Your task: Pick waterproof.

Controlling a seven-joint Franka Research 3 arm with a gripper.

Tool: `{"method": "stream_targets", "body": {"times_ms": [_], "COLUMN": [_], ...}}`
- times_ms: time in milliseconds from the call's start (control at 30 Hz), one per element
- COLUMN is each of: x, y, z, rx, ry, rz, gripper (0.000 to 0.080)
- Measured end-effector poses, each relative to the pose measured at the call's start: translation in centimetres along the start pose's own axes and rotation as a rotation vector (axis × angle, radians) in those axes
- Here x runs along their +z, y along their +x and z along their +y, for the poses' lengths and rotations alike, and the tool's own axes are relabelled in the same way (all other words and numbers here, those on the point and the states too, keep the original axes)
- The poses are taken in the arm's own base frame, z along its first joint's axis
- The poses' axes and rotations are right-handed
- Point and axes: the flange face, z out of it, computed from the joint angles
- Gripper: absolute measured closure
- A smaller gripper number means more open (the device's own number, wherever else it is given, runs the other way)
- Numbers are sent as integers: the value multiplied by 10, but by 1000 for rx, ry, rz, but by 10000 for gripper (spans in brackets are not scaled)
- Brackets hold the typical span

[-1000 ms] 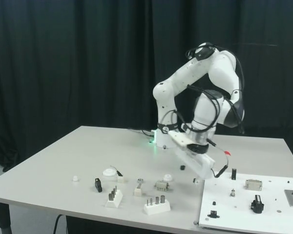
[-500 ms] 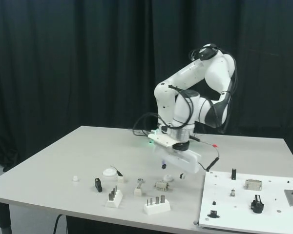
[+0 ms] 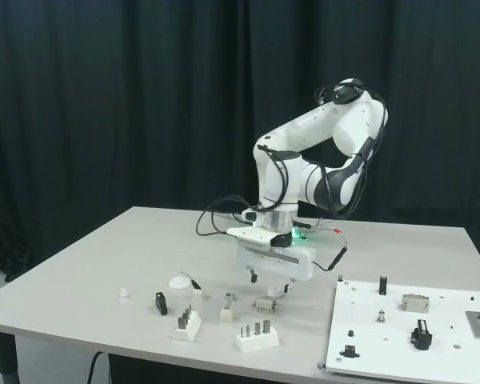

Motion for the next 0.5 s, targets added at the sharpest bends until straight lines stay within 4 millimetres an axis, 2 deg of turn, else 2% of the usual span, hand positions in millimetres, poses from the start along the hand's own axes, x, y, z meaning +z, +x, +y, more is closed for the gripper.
{"method": "stream_targets", "body": {"times_ms": [500], "x": [10], "y": [5], "z": [12], "rx": [-27], "ry": [40], "rz": [-34], "gripper": [3]}}
